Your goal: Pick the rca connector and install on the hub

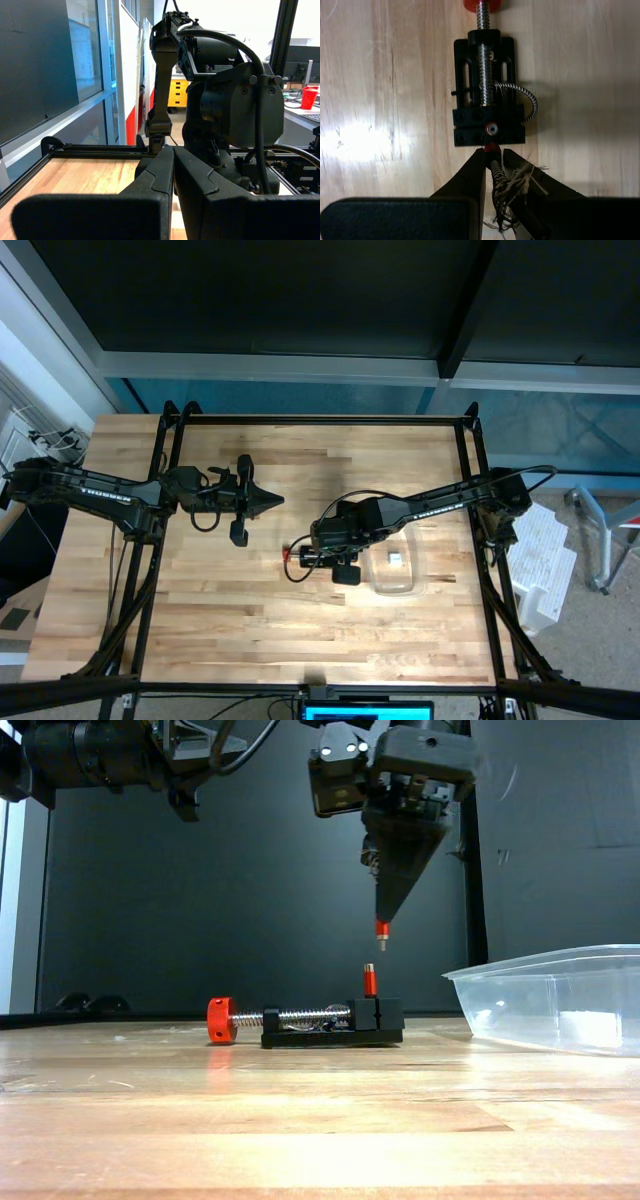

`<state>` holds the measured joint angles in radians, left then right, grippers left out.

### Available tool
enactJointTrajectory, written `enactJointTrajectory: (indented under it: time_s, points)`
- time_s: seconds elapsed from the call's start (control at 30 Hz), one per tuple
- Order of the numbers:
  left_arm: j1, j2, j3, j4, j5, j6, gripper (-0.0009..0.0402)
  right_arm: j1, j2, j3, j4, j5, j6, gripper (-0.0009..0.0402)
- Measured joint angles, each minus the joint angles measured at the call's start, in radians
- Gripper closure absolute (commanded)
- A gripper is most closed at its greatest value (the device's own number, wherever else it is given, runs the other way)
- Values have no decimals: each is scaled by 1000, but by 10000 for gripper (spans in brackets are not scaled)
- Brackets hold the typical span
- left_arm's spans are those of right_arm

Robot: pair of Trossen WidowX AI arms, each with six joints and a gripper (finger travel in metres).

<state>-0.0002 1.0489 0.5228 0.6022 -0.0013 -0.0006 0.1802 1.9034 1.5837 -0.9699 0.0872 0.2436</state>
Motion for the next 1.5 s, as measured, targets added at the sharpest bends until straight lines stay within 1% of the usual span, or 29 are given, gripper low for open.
enactJointTrajectory:
  time_s: [0.27,0.73,0.83,0.87,1.5]
  points:
    - [0,0,0,0,0,0,393,-4,23,17,20,0,-2,389]
    - [0,0,0,0,0,0,393,-5,24,6,41,4,-6,389]
    - [0,0,0,0,0,0,393,-5,24,3,41,24,-8,389]
    - [0,0,0,0,0,0,393,-5,24,3,41,25,-10,389]
    - [0,0,0,0,0,0,393,-6,24,-2,47,24,-17,389]
